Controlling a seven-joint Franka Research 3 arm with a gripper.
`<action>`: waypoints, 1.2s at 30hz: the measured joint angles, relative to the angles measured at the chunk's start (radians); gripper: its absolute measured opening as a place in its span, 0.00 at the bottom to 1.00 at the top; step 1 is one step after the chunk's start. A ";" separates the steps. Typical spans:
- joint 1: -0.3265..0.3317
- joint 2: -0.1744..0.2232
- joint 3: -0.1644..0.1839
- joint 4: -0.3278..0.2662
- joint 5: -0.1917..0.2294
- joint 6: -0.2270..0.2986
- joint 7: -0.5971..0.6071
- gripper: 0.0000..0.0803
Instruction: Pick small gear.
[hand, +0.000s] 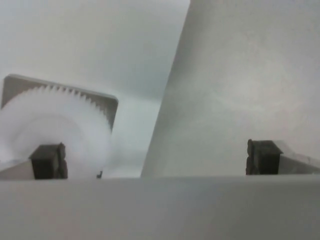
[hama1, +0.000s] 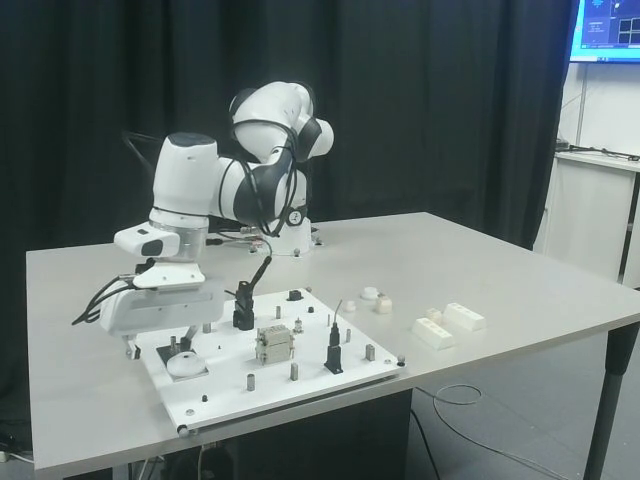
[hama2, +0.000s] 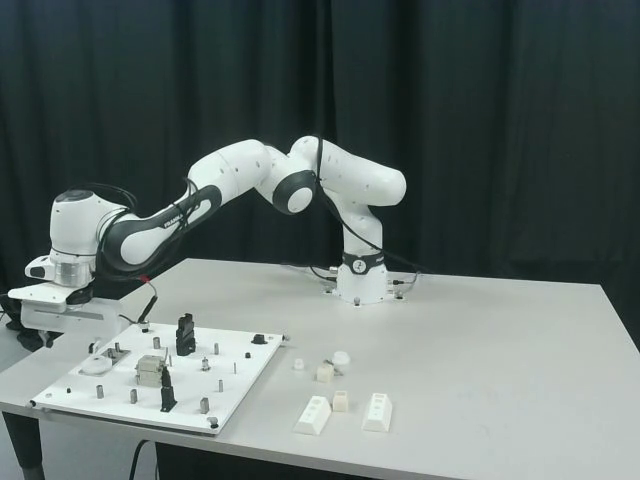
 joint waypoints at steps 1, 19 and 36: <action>0.000 0.000 0.000 0.000 0.000 0.000 0.000 1.00; 0.007 -0.003 0.000 0.026 0.001 -0.076 0.013 1.00; 0.017 -0.007 -0.003 0.028 0.001 -0.106 0.018 1.00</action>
